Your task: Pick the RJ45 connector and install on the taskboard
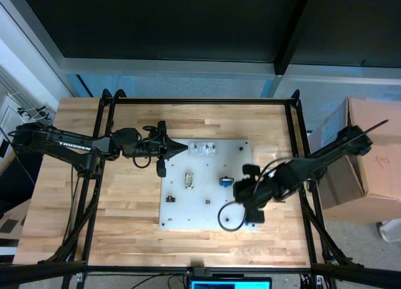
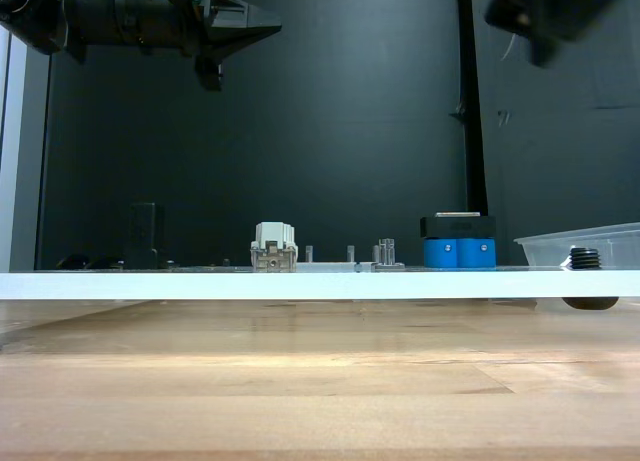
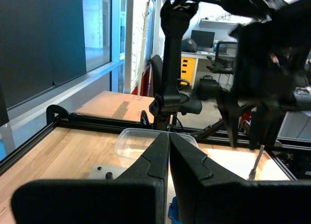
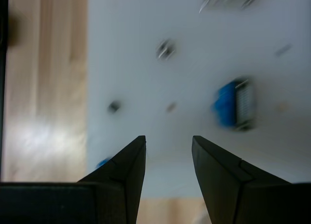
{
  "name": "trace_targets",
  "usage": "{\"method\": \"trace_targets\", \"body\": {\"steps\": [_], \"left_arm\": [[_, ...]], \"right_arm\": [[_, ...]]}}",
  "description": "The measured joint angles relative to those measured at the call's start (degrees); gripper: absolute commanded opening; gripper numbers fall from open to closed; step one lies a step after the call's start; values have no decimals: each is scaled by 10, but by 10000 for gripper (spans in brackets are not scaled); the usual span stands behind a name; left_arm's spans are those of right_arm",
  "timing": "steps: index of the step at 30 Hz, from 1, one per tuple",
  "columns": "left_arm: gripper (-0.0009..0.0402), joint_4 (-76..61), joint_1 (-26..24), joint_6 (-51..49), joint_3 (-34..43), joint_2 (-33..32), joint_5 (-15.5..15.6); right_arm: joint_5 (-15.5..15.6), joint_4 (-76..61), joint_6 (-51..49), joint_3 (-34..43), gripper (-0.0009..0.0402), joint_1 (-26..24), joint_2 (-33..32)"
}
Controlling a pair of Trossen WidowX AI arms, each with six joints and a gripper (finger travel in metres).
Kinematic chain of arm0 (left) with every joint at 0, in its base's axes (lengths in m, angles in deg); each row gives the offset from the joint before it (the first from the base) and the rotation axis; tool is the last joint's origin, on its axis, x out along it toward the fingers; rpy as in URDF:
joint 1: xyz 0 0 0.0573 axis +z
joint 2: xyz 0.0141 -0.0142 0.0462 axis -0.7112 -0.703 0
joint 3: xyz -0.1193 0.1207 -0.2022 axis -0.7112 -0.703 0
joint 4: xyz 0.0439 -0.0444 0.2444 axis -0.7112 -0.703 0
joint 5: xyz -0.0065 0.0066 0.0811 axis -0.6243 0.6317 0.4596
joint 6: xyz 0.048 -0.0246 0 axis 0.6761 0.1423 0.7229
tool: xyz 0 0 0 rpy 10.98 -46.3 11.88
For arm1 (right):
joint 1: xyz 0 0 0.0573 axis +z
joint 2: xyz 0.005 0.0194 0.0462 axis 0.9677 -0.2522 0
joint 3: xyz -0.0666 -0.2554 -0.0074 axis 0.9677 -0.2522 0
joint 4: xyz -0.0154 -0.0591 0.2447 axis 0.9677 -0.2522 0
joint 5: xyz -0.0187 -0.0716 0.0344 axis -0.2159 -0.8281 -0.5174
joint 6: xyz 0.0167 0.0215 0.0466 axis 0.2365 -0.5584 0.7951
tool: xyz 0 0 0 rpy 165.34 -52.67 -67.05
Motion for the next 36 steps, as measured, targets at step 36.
{"method": "trace_targets", "body": {"steps": [36], "left_arm": [[0, 0, 0, 0, 0, 0, 0]], "right_arm": [[166, 849, -198, -449, 0, -316, 274]]}}
